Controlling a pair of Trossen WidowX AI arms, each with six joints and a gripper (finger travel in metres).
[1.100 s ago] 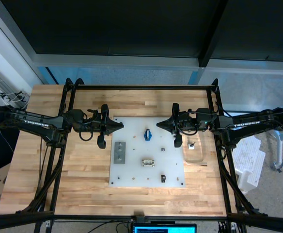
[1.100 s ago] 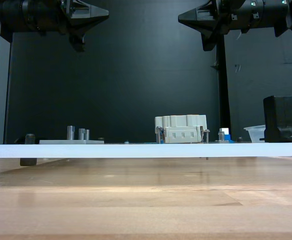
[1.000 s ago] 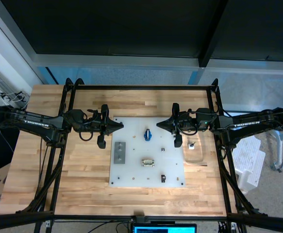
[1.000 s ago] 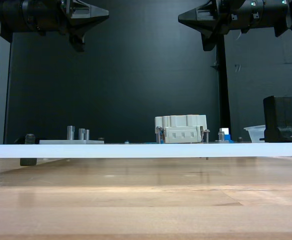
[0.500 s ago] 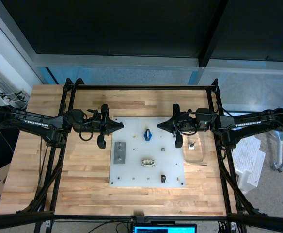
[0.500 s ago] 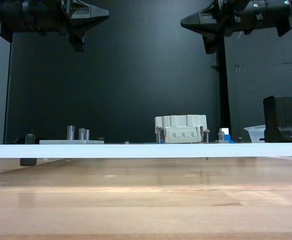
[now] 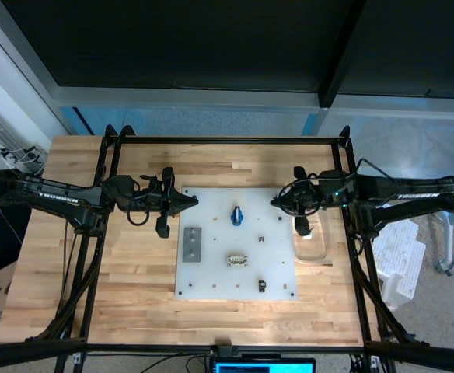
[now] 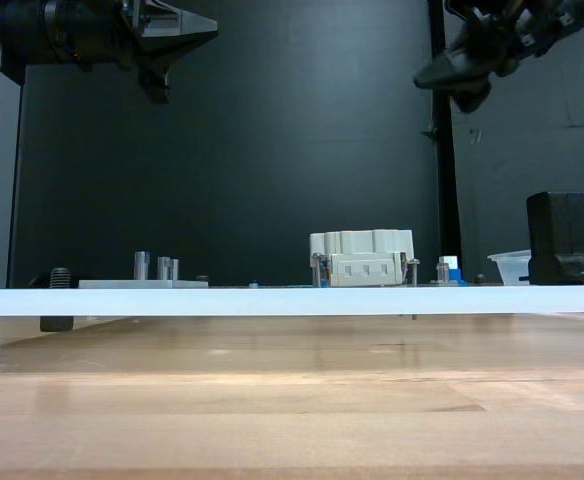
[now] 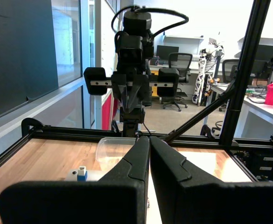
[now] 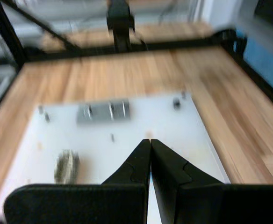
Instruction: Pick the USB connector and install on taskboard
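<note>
High view: the left gripper (image 7: 190,200) sits parked over the far-left corner of the taskboard (image 7: 211,280), and the right gripper (image 7: 277,203) hangs at its far-right edge by the clear tray (image 7: 312,262), where the USB connector probably lies hidden under the arm. Low view: both grippers hang high above the board. Wrist views: both finger pairs meet, empty, so the right gripper should open wide and centre over the USB connector before descending.

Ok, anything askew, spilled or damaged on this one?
Nothing stands out. The taskboard lies flat and square on the table, with the tray beside its right edge. The left gripper, shut, hangs high over the board's far left corner. The right gripper, shut, tilts down high above its far right corner.
</note>
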